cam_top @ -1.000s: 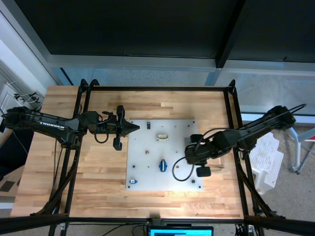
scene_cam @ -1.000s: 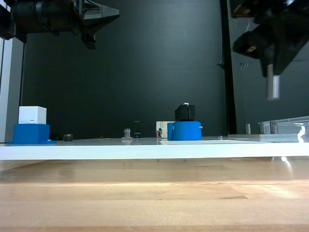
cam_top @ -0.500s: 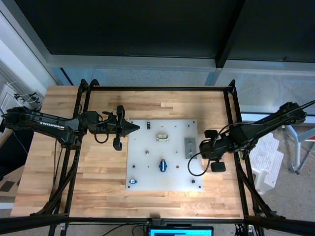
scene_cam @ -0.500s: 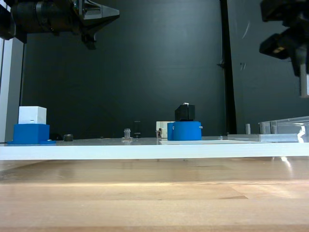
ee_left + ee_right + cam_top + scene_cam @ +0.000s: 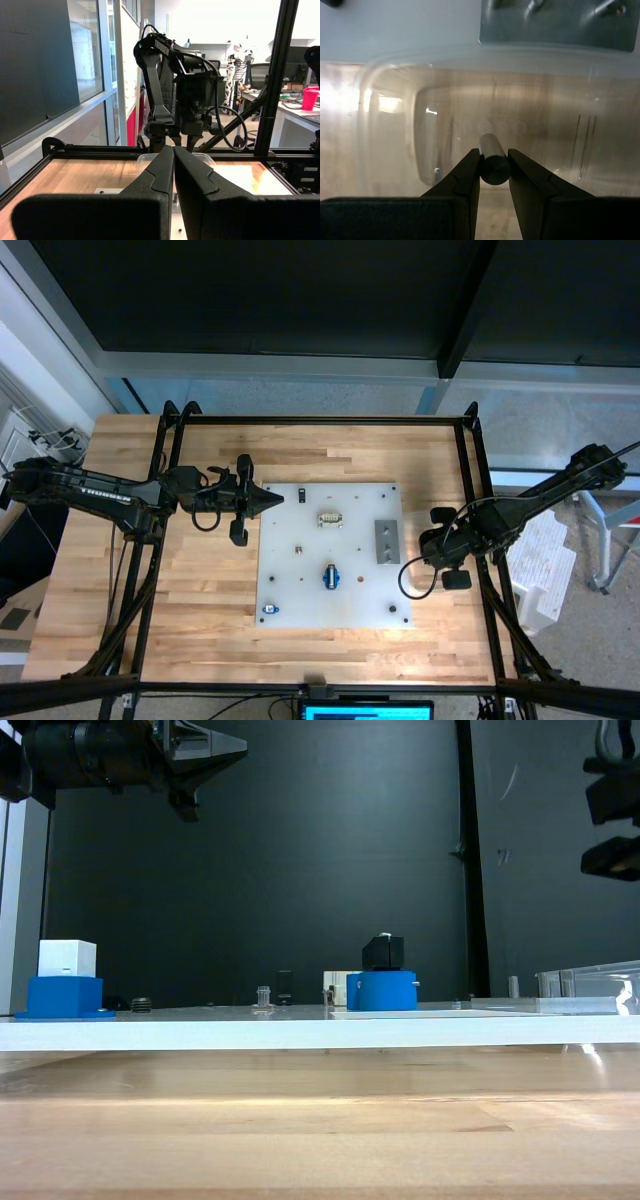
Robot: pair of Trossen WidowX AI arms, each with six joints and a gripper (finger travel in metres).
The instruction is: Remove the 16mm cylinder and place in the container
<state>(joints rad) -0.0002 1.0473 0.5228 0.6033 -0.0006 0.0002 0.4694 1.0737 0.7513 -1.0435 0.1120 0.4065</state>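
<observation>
Reaching in from the right edge of the worktop (image 5: 200,580), the right arm (image 5: 530,498) was stretched down at a slant, wrist bent so the right claw (image 5: 493,153) pointed straight down. It hung over the container (image 5: 365,100), which sat just off the right side of the white board (image 5: 300,580), beside the grey metal block (image 5: 386,540). That claw was clenched on the 16mm cylinder (image 5: 494,165), pinching it upright between both fingers, up in the air over the tub's clear floor and not touching it.

Over on the other side, the left arm (image 5: 90,490) lay out flat and level, high above the worktop. The left claw (image 5: 270,498) was at the board's left edge, fingers pressed together on nothing.
</observation>
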